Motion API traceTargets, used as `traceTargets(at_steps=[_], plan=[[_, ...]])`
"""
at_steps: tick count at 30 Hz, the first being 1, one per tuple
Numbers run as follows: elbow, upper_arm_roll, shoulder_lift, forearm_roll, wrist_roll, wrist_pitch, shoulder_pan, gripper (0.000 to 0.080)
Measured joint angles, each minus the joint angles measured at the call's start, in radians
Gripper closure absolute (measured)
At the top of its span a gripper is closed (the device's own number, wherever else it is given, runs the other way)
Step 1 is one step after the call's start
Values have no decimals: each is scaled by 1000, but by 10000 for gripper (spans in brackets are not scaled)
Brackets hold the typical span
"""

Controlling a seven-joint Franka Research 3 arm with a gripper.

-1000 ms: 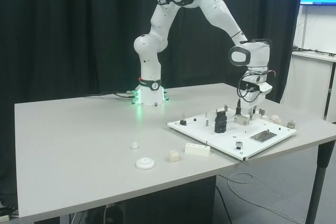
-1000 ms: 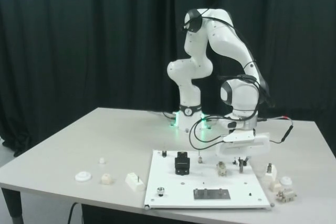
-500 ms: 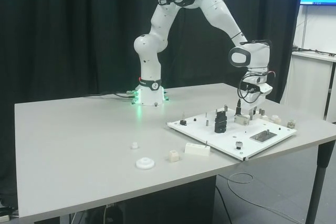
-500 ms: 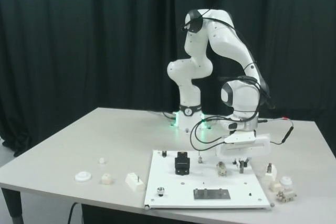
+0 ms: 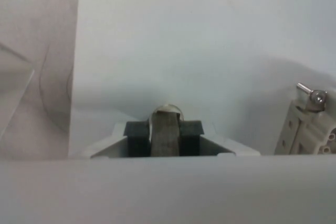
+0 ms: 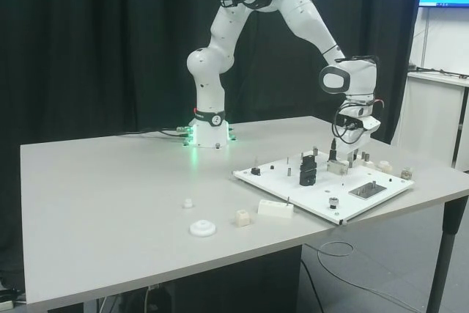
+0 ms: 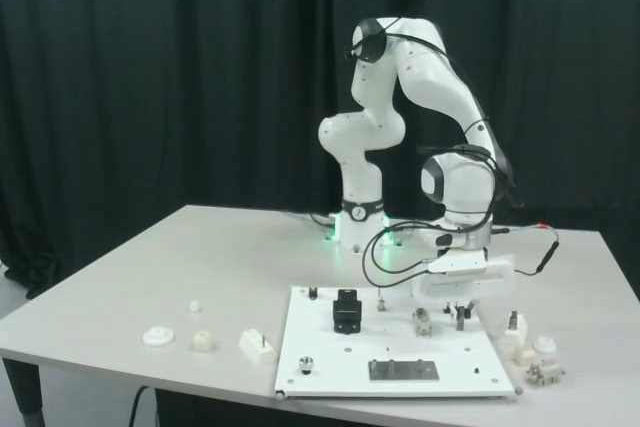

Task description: Insert square peg 3.

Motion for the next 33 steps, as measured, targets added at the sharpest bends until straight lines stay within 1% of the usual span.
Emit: traceTargets(at_steps=[20, 33], plan=[[0, 0, -4, 0, 2, -22, 3, 689], [0, 1, -10, 0, 29, -37, 15, 689]])
